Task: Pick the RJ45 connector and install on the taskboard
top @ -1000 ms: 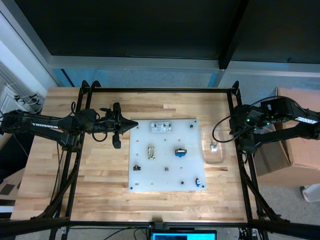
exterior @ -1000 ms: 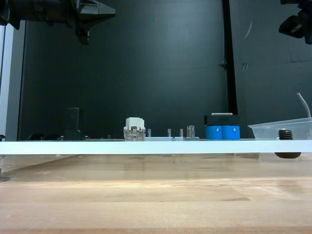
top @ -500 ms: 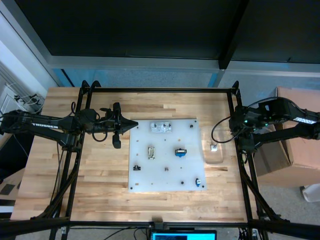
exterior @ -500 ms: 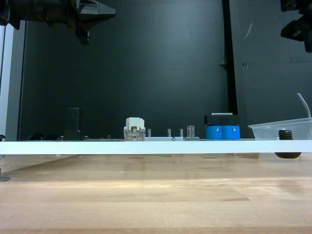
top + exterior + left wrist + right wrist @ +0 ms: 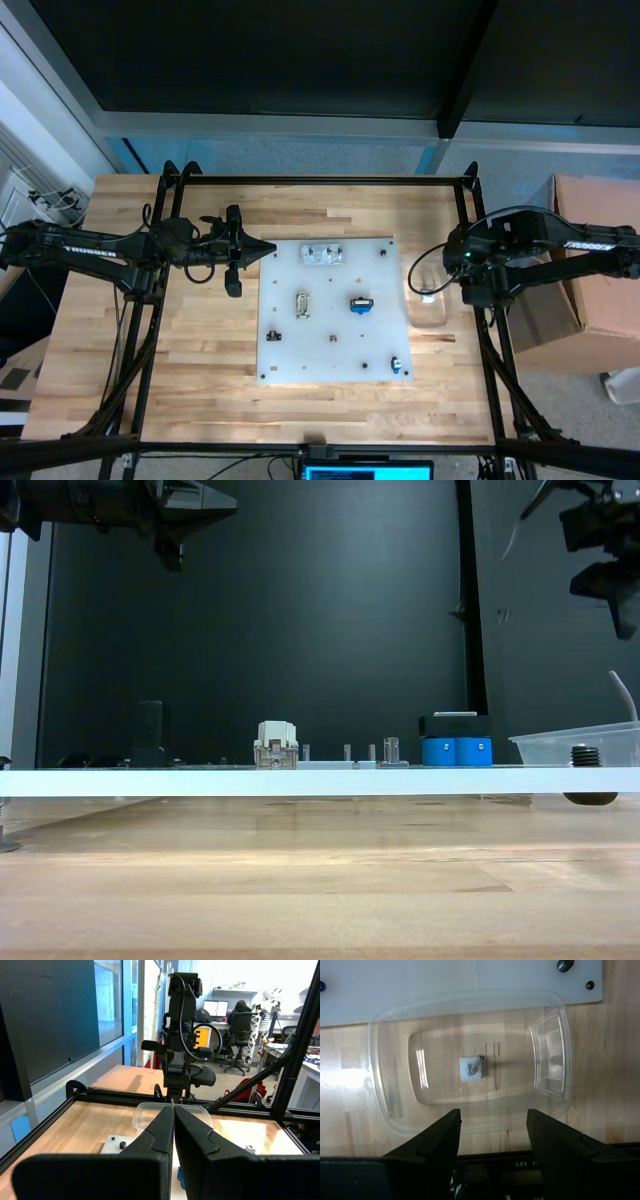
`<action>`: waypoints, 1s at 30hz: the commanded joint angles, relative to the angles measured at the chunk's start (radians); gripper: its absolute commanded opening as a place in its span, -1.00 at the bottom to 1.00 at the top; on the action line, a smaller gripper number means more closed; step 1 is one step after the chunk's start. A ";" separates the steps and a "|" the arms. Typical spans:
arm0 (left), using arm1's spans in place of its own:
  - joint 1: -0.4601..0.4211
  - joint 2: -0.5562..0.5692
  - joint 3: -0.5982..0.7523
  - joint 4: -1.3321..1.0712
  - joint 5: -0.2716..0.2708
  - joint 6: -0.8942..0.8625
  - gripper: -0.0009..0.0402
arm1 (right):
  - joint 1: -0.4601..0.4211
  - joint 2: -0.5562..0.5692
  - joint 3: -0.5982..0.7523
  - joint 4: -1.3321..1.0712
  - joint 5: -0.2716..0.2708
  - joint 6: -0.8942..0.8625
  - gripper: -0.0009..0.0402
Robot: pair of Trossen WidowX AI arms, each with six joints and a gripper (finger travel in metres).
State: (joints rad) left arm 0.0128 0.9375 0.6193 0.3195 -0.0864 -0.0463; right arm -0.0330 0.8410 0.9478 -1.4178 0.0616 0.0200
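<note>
The RJ45 connector (image 5: 472, 1067) is a small pale block with a metal clip. It lies free in the clear plastic tray (image 5: 550, 1060), which sits on the wood right of the white taskboard (image 5: 330, 335). From above, the RJ45 connector (image 5: 428, 296) looks tiny inside the tray (image 5: 432, 318). My right gripper (image 5: 493, 1116) hangs above the tray, open, nothing between its fingers. In the low view the right gripper (image 5: 620, 615) is high over the tray (image 5: 580, 742). My left gripper (image 5: 174, 1110) is shut and empty, hovering off the board's upper left corner (image 5: 266, 250).
The board carries a white block (image 5: 322, 255), a grey socket (image 5: 302, 306), a blue-black part (image 5: 360, 305) and a small blue piece (image 5: 397, 366). A black frame rail (image 5: 320, 181) runs along the table's far edge. A cardboard box (image 5: 590, 300) stands beyond the right side.
The right arm has swung inward toward the tray and come down somewhat. The left arm has not moved.
</note>
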 commanded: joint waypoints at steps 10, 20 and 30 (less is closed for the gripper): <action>0.000 0.000 0.000 0.000 0.000 0.000 -0.96 | 0.000 0.049 -0.125 0.130 -0.001 0.000 0.05; 0.000 0.000 0.000 0.000 0.000 0.000 -0.96 | -0.001 0.119 -0.151 0.179 0.002 -0.029 0.06; 0.000 0.000 0.000 0.000 0.000 0.000 -0.96 | -0.016 0.153 -0.163 0.205 0.002 -0.047 0.06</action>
State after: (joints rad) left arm 0.0128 0.9375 0.6197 0.3195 -0.0864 -0.0467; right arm -0.0433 0.9894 0.7849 -1.2133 0.0639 -0.0212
